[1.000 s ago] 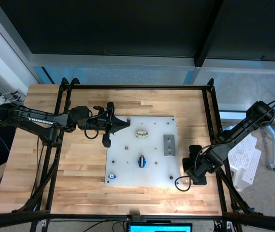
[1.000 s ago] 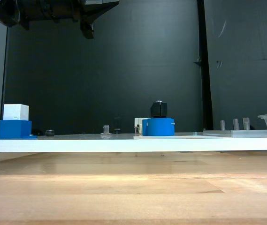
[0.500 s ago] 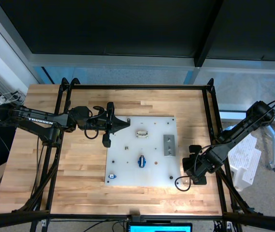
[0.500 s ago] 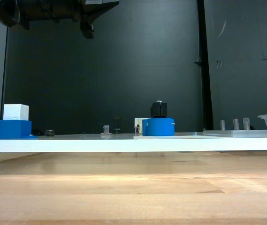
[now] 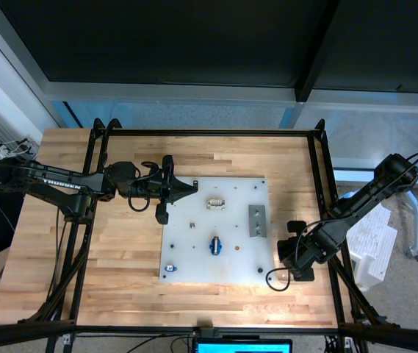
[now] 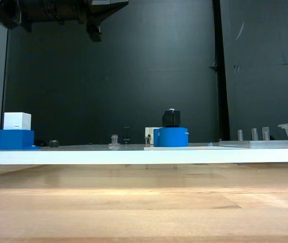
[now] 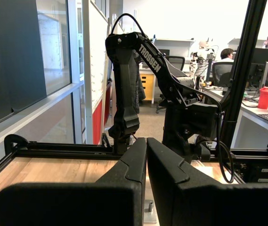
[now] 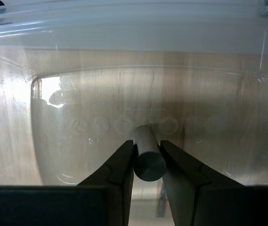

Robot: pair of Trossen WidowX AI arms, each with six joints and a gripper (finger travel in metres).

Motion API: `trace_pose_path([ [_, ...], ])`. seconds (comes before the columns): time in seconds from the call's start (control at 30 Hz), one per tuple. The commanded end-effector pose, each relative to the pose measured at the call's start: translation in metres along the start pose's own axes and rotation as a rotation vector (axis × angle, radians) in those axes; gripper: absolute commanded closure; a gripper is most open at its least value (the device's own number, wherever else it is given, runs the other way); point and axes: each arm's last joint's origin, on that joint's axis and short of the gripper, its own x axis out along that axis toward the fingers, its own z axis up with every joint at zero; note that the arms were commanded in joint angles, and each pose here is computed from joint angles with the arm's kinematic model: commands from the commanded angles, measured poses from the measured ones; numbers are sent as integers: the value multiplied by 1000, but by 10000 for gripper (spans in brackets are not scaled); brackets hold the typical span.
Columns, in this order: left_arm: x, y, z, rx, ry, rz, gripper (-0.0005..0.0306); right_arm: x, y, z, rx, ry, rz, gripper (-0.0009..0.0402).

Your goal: Pick the 16mm cylinder and install on the taskboard

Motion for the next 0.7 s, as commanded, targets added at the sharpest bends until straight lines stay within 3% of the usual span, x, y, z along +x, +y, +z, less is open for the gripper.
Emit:
trace_pose_path([
  [0.03, 0, 0, 0, 0, 0, 0, 300, -1, 0, 0, 2, -2, 3, 363],
  [0.4, 0, 0, 0, 0, 0, 0, 300, -5, 0, 0, 3, -12, 13, 385],
  [0.7, 0, 0, 0, 0, 0, 0, 300, -31, -3, 1, 2, -3, 5, 384],
])
